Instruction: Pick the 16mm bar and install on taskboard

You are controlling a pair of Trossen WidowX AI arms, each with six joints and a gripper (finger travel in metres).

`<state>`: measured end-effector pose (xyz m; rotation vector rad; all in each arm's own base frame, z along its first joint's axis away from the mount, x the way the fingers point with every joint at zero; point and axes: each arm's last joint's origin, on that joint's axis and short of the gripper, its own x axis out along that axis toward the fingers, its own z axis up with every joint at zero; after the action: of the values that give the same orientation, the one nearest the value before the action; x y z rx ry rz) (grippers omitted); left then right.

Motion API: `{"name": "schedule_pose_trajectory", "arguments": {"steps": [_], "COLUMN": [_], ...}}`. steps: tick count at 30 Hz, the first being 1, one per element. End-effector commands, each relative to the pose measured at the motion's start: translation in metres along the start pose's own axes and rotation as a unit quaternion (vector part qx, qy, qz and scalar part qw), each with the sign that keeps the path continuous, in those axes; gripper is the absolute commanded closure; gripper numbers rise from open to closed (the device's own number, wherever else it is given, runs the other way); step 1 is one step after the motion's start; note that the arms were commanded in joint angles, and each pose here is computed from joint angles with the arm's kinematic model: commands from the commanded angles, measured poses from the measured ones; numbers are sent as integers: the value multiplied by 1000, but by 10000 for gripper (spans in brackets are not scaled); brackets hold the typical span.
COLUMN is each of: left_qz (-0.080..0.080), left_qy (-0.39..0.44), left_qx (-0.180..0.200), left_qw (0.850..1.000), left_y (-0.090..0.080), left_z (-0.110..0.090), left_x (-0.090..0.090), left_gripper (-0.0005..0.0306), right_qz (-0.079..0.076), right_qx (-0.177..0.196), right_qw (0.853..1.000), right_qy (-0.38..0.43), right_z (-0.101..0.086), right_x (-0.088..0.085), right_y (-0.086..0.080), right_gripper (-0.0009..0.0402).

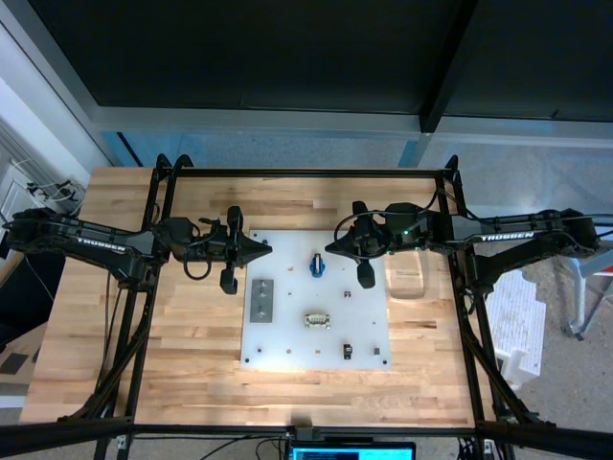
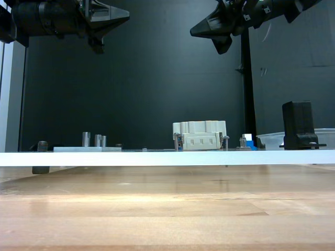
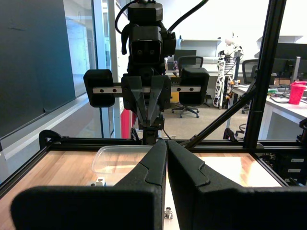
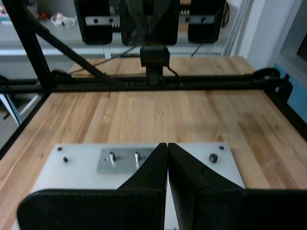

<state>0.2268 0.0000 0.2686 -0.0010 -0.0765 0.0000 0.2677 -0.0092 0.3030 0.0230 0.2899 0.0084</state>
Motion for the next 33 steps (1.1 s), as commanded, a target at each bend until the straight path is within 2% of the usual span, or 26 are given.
{"name": "schedule_pose_trajectory", "arguments": {"steps": [1, 15, 19, 33], "left_qz": [0, 0, 0, 0], "left_qy": [0, 0, 0, 0], "left_qx": [0, 0, 0, 0], "left_qw": [1000, 1000, 1000, 1000], "left_y": [0, 0, 0, 0], "left_z": [0, 0, 0, 0], "left_x": [0, 0, 0, 0], "left_gripper": [300, 300, 300, 300], "right_qz": [-2, -3, 8, 4], "right_qx": [0, -4, -6, -17], "right_qw": [1000, 995, 994, 989], "right_qy": [-25, -95, -110, -146], "right_z": [0, -7, -11, -22], "right_x": [1, -1, -2, -10], "right_y": [-1, -3, -3, -3], "right_gripper": [393, 393, 393, 394]}}
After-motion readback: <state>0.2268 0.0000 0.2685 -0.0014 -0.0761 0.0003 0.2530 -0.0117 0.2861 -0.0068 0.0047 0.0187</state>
